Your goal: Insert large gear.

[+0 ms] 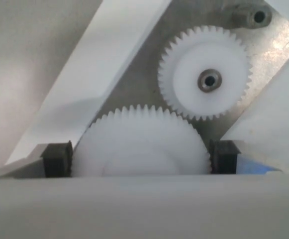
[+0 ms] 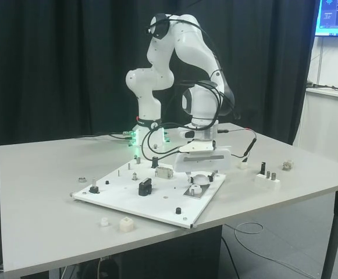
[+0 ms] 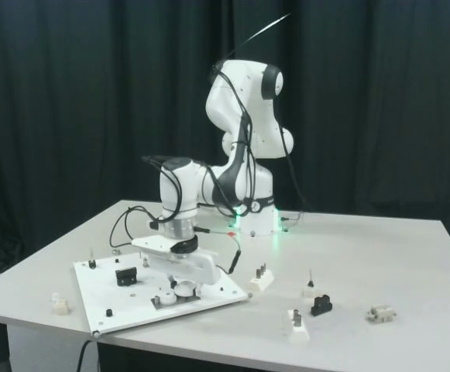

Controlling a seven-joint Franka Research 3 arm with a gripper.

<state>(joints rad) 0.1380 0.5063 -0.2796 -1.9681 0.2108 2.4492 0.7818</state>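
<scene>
Over the white board [image 2: 128,200], claw [image 1: 140,157] grips large gear [image 1: 142,144].

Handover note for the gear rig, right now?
Gripper: shut on the large gear, one black finger pad on each side of it.
Large gear: held over the grey metal plate on the white board, teeth next to the smaller gear.
Done: smaller gear sits on its peg; large gear picked and brought to the plate.
Left: seat the large gear, confirm the teeth mesh, release. Whether it is fully down cannot be told.
</scene>
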